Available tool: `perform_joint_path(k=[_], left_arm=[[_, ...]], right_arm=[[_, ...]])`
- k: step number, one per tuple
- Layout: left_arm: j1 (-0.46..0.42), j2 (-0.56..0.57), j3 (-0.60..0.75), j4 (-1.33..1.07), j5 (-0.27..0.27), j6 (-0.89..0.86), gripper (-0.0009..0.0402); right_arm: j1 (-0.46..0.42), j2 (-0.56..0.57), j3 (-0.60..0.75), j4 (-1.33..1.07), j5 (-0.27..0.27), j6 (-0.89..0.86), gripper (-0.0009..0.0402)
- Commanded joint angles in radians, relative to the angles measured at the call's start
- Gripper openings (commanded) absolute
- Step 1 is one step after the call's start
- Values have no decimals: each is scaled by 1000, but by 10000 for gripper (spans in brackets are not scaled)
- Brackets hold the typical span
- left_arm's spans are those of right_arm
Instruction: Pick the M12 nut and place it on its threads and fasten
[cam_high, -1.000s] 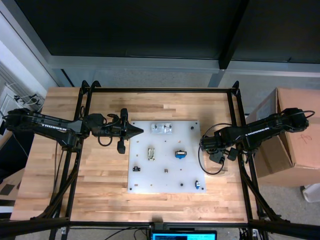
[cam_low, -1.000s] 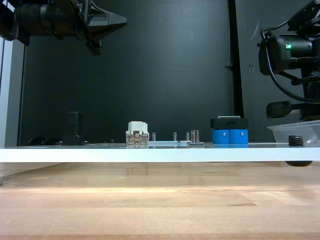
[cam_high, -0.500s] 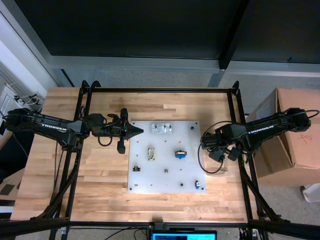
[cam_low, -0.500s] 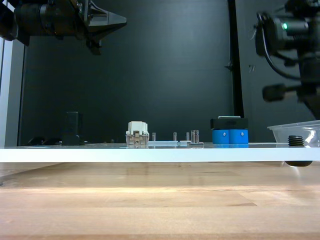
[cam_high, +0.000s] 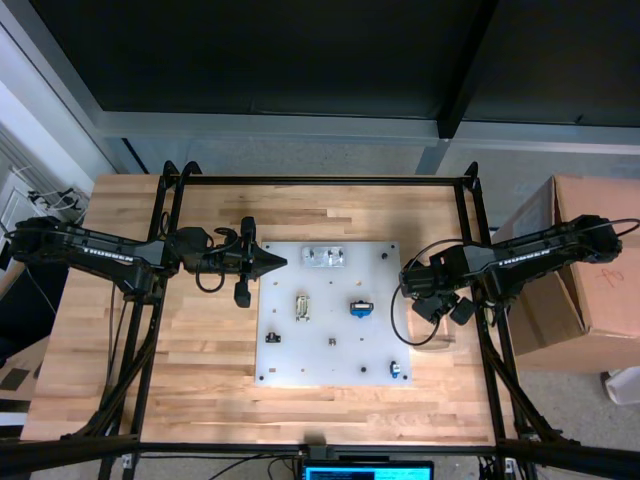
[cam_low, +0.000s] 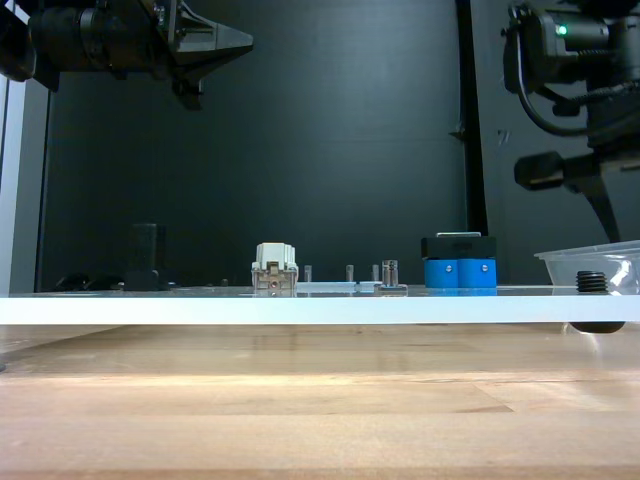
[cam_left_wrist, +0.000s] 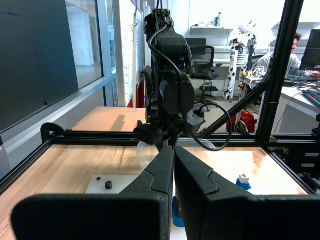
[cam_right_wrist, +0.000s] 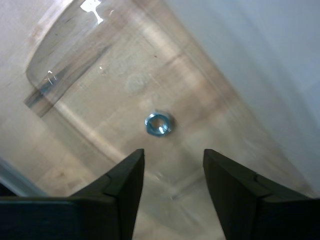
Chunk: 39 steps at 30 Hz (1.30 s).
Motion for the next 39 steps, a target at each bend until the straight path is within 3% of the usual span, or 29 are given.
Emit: perform_joint_path(k=[1,4,39], left_arm=[[0,0,0,0,0,0,0],[0,0,0,0,0,0,0],[0,0,0,0,0,0,0]], right_arm=[[7,0,-50,66,-26,-6,192],[14,0,-90,121,-53,-6,198],[26,34,-189,255,-42,-89,137]])
